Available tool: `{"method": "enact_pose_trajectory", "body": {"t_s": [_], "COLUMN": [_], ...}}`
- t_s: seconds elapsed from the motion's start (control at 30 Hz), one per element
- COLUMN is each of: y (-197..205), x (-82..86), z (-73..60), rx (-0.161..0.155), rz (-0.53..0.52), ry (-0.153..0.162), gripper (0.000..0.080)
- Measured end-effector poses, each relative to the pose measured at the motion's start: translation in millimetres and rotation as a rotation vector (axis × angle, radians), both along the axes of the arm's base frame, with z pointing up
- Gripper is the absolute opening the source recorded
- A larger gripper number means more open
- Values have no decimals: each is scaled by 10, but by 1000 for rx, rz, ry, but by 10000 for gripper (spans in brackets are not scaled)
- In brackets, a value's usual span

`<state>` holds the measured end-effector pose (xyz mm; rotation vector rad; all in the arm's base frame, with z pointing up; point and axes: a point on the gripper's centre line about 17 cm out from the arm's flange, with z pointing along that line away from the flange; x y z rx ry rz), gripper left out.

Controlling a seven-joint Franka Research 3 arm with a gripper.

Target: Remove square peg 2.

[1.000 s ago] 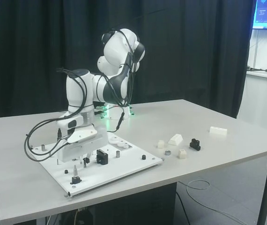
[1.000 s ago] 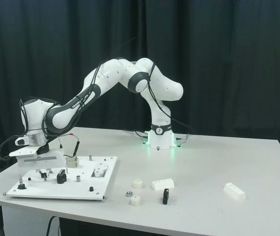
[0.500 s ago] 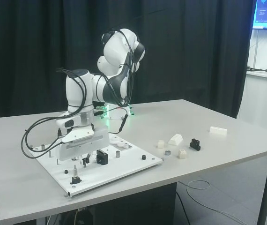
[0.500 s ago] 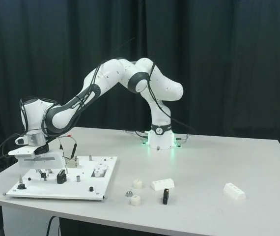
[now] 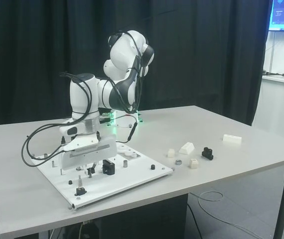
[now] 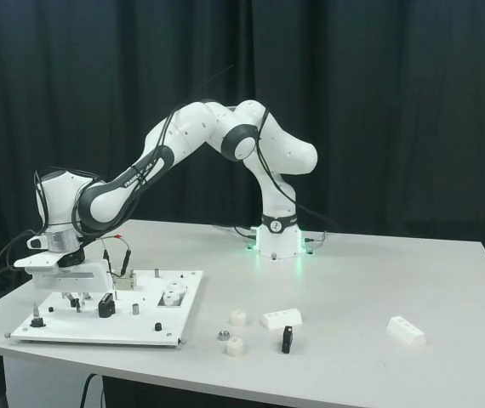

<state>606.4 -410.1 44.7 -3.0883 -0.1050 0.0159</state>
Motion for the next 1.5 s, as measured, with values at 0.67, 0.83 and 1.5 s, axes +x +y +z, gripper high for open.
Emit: {"method": "enact_pose_trajectory", "body": {"t_s": [0.67,0.83,1.5], "y": [5,6,19], "x": [1,-2,0], "z": [1,0,2], "rx": [2,3,19], "rz": [101,125,208], "ry": [-4,-5,-29], "gripper": [66,65,65]}}
